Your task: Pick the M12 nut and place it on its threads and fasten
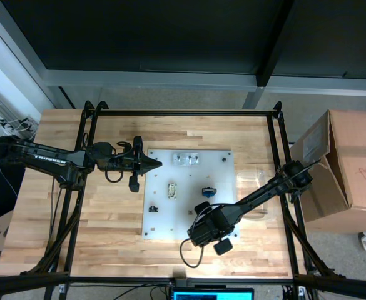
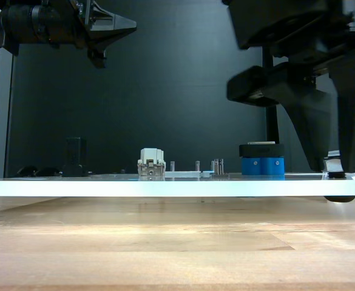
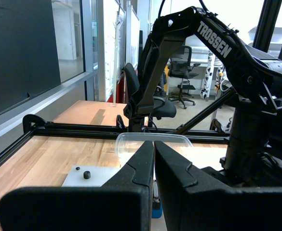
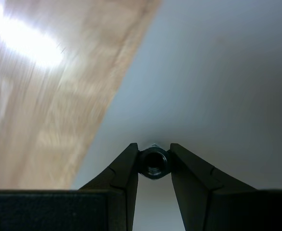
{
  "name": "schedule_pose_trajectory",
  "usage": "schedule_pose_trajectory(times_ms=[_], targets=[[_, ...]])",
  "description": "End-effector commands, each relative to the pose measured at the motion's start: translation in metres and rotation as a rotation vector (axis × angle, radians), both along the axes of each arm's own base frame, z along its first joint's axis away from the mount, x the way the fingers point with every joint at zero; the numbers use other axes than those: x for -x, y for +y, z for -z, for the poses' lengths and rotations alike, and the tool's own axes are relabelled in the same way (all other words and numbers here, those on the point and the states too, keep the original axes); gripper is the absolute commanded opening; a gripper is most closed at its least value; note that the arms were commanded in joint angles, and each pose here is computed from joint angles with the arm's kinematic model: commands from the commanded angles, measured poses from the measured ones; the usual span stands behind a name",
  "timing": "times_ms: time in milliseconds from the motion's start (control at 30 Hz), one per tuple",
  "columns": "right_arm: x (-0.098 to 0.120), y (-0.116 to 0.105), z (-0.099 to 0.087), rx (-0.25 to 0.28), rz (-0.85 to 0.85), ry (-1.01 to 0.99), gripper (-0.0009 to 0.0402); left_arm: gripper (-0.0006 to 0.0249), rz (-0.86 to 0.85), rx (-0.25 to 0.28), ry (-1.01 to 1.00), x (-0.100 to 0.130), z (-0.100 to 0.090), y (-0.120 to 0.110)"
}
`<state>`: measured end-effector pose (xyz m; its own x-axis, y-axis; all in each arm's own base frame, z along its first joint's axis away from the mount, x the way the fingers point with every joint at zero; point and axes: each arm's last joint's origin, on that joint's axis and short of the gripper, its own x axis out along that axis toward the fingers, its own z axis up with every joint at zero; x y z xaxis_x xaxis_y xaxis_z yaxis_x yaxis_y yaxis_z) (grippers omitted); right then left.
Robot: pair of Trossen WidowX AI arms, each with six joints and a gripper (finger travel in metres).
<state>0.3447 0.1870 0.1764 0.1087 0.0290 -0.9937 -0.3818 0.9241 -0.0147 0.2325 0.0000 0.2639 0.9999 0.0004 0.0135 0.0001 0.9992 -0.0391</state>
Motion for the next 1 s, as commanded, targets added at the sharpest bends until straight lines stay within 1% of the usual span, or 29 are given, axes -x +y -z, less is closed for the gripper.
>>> schedule_pose_trajectory(times_ms=[33, 200, 333, 467, 633, 867, 933, 1000], targets=[[0.0, 0.0, 0.0, -0.016, 0.159, 0.008, 0.0, 0.0, 0.0, 0.0, 0.0, 0.0, 0.0, 0.0], [0.0, 0.0, -0.001, -0.038, 0.345, 0.01, 0.0, 0.0, 0.0, 0.0, 0.0, 0.0, 0.0, 0.0], [0.001, -0.001, -0.004, -0.051, 0.434, -0.003, 0.0, 0.0, 0.0, 0.0, 0.0, 0.0, 0.0, 0.0], [0.003, -0.001, -0.003, -0.067, 0.509, -0.009, 0.0, 0.0, 0.0, 0.0, 0.0, 0.0, 0.0, 0.0], [0.004, 0.0, -0.004, -0.086, 0.563, -0.02, 0.0, 0.0, 0.0, 0.0, 0.0, 0.0, 0.0, 0.0], [0.007, 0.001, -0.003, -0.102, 0.571, -0.036, 0.0, 0.0, 0.0, 0.0, 0.0, 0.0, 0.0, 0.0], [0.009, 0.003, -0.001, -0.113, 0.574, -0.054, 0.0, 0.0, 0.0, 0.0, 0.0, 0.0, 0.0, 0.0], [0.012, 0.003, 0.0, -0.113, 0.571, -0.076, 0.0, 0.0, 0.0, 0.0, 0.0, 0.0, 0.0, 0.0]])
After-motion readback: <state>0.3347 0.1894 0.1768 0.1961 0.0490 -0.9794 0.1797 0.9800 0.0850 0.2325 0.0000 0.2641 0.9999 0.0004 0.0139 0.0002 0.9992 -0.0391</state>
